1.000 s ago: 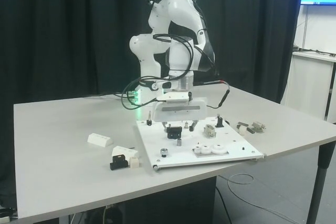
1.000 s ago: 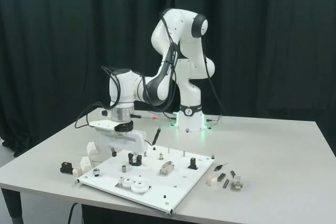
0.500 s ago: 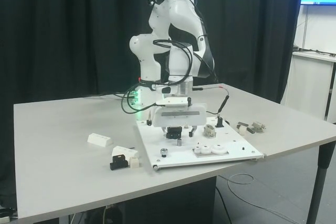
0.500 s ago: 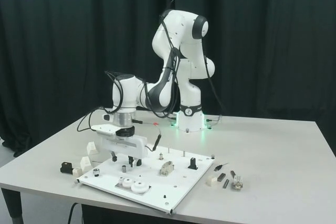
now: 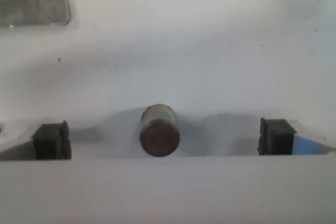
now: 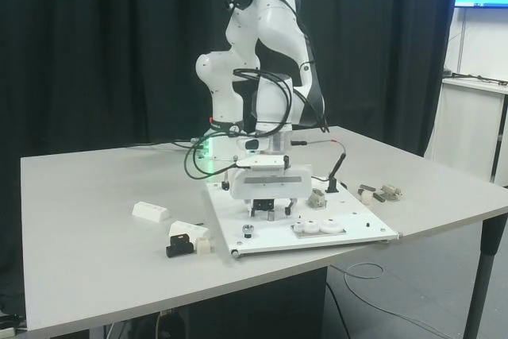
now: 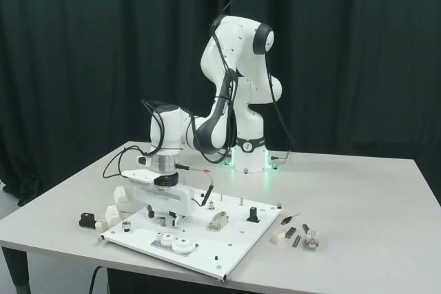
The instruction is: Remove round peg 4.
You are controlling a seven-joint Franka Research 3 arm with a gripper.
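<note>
I have the gripper point(image 5: 163, 140) low over the white board point(image 5: 210, 51), fingers spread wide with the round peg point(image 5: 159, 130) standing between them, untouched. Peg 4 sits seated in its hole; closing and lifting remain.

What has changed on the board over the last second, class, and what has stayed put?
The gripper has moved along the white board and come down over the round peg, which now stands between its open fingers, not yet gripped. Nothing was taken hold of or let go. The loose parts on the grey table lie as before.
</note>
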